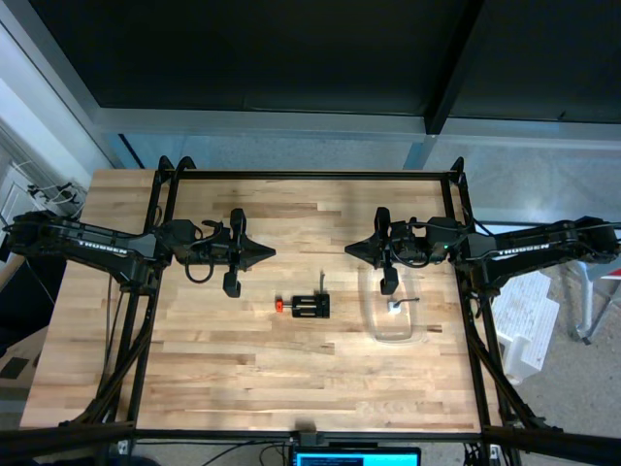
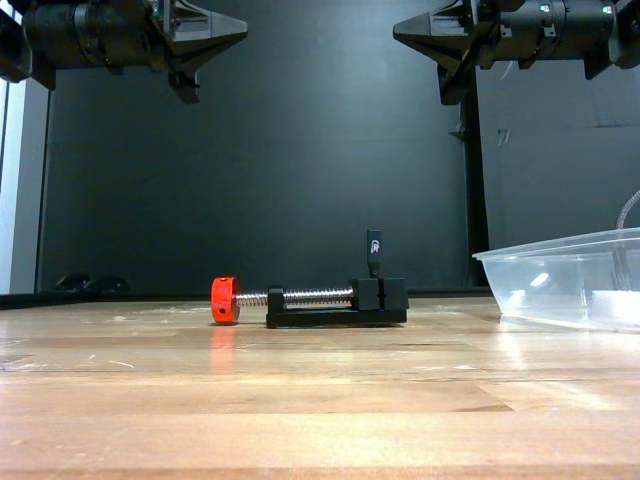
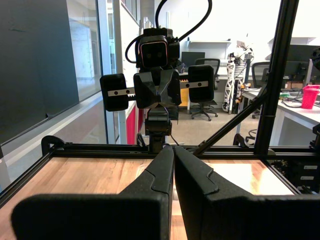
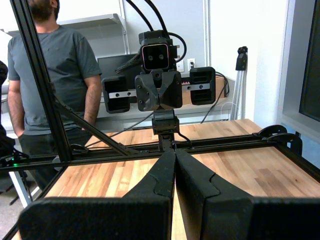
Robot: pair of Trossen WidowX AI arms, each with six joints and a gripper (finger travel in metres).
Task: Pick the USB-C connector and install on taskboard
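Nearest to you on the wooden table, about midway across, the taskboard lies flat: a small black block with its orange-red knob at the left end. A thin dark pin stands upright from its right end.

Just right of the taskboard, and apart from it, sits a clear plastic tray. Inside it you have a small white square piece. The USB-C connector, a tiny dark stick, lies just beside that piece on its right. Neither gripper touches it.

Farther from you, both arms reach inward and hang well above the table. The left gripper is above and behind the taskboard, to its left. Its fingers are pressed together with nothing between them. The right gripper faces it across a small gap, beside the tray's far left corner. Its fingers are likewise closed on nothing. The two tips point at each other at about the same height.

Farthest away, a black frame runs along the table's far edge. Past the left arm, a person in a grey T-shirt stands off the table.
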